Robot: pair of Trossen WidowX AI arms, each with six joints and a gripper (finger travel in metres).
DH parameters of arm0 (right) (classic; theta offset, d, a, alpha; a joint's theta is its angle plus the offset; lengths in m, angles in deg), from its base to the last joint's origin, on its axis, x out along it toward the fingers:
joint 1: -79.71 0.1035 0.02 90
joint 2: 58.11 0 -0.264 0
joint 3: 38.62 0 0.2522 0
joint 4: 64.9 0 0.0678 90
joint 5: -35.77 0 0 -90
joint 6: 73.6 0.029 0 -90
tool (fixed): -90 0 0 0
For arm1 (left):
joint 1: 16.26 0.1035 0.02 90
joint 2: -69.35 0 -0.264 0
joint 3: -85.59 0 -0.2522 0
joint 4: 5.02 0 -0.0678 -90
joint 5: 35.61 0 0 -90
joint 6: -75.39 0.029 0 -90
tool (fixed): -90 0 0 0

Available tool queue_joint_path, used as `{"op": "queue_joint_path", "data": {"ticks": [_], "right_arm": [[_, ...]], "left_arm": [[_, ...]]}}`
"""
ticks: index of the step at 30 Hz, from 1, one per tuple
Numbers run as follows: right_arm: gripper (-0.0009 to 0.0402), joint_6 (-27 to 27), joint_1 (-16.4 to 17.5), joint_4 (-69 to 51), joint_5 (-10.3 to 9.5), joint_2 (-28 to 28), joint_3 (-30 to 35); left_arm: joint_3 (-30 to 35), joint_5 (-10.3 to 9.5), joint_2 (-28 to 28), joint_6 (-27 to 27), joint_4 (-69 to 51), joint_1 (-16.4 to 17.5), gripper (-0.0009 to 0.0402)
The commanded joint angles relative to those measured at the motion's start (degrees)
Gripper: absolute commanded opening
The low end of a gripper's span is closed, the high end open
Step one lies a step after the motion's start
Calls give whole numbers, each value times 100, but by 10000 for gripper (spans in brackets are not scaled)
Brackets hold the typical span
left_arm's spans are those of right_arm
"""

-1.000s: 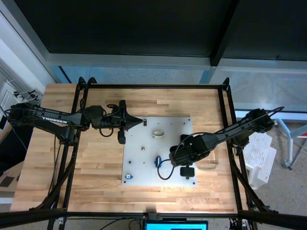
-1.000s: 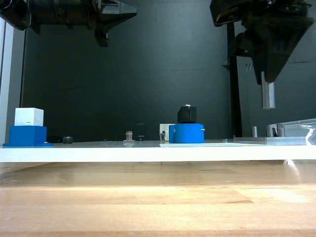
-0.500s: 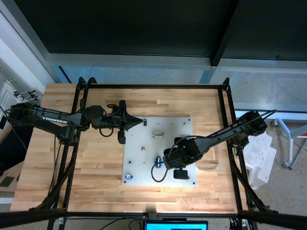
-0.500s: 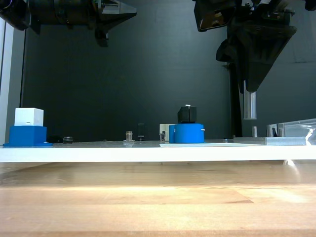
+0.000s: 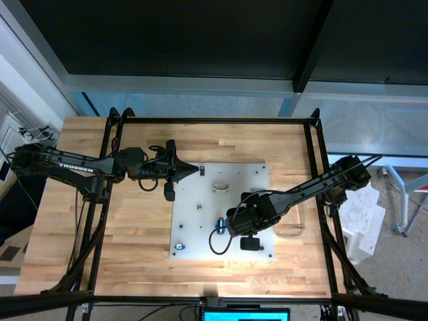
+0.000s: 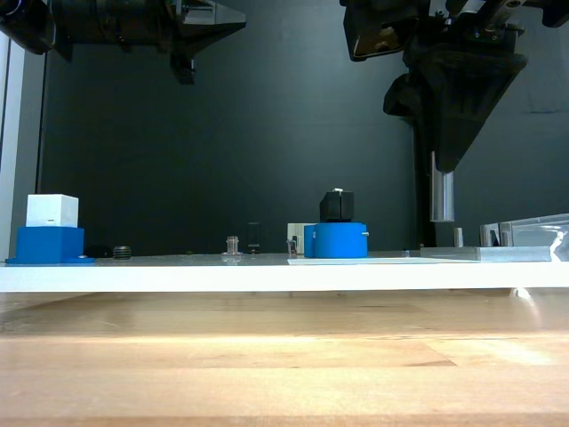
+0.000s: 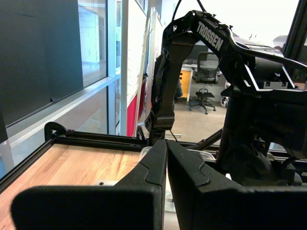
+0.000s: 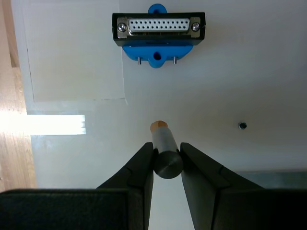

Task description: Pick the 16mm cylinder and install on the taskboard

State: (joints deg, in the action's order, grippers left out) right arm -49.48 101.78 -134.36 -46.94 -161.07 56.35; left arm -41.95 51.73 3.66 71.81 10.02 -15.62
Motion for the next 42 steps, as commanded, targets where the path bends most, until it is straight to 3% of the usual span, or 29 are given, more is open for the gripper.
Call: {"op": "queue_joint_path", "data": {"ticks": [1, 38, 42], "right_arm": [[12, -63, 4, -68, 11, -166, 142], [12, -166, 9, -11, 13, -258, 66], [30, -166, 9, -9, 17, -258, 66]], "left_arm": [[2, 2, -2, 0, 2, 4, 0], [2, 2, -2, 0, 0, 4, 0], [2, 2, -2, 0, 0, 4, 0]]}}
